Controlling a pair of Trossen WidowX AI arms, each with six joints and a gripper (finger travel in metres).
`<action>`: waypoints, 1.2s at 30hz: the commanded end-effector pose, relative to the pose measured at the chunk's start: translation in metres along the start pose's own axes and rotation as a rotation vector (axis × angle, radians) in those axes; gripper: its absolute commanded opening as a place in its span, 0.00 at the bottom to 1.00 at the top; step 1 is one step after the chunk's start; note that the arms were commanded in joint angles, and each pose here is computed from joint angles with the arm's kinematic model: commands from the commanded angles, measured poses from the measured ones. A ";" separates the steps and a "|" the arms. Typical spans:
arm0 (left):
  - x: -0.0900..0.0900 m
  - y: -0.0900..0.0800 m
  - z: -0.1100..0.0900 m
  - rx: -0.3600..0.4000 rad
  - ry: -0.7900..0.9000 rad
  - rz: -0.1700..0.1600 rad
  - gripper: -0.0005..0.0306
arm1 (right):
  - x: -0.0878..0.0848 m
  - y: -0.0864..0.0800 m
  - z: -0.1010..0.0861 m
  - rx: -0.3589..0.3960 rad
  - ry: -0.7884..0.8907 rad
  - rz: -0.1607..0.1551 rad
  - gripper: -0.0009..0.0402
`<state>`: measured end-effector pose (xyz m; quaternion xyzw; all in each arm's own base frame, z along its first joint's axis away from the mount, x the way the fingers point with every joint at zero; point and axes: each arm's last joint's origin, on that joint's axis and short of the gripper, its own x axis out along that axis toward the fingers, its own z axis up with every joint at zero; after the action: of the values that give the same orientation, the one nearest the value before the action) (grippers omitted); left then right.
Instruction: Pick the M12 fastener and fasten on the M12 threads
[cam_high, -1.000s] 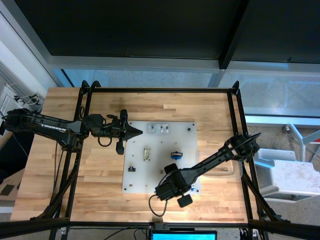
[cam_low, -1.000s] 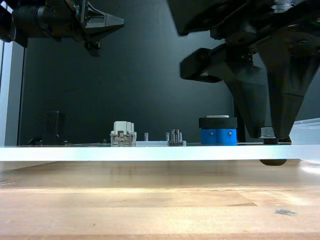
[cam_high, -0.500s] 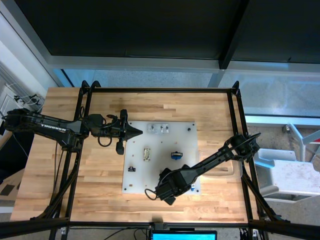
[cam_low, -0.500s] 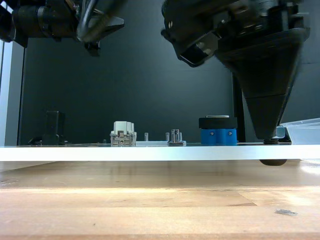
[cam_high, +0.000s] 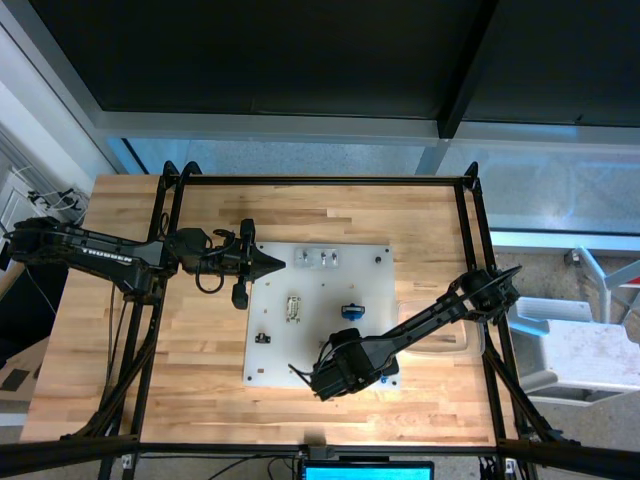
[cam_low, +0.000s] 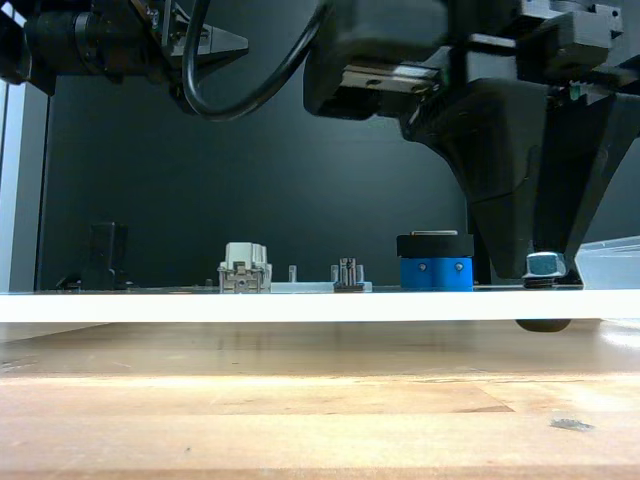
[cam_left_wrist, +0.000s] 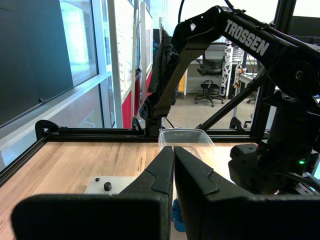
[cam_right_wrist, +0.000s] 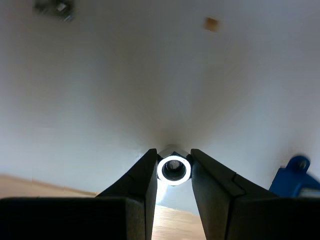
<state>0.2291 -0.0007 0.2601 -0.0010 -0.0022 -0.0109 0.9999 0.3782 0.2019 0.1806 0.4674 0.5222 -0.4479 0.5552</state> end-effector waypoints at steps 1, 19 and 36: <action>0.000 0.000 0.000 0.000 0.000 0.000 0.02 | 0.000 0.000 0.000 0.156 0.001 0.003 0.06; 0.000 0.000 0.000 0.000 0.000 0.000 0.02 | 0.000 0.000 -0.001 0.830 0.001 0.001 0.06; 0.000 0.000 0.000 0.000 0.000 0.000 0.02 | 0.000 0.000 -0.002 1.242 -0.001 0.000 0.06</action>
<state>0.2291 -0.0007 0.2601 -0.0010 -0.0022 -0.0109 0.9999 0.3775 0.2034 0.1805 0.7033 0.1649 -0.6676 0.1801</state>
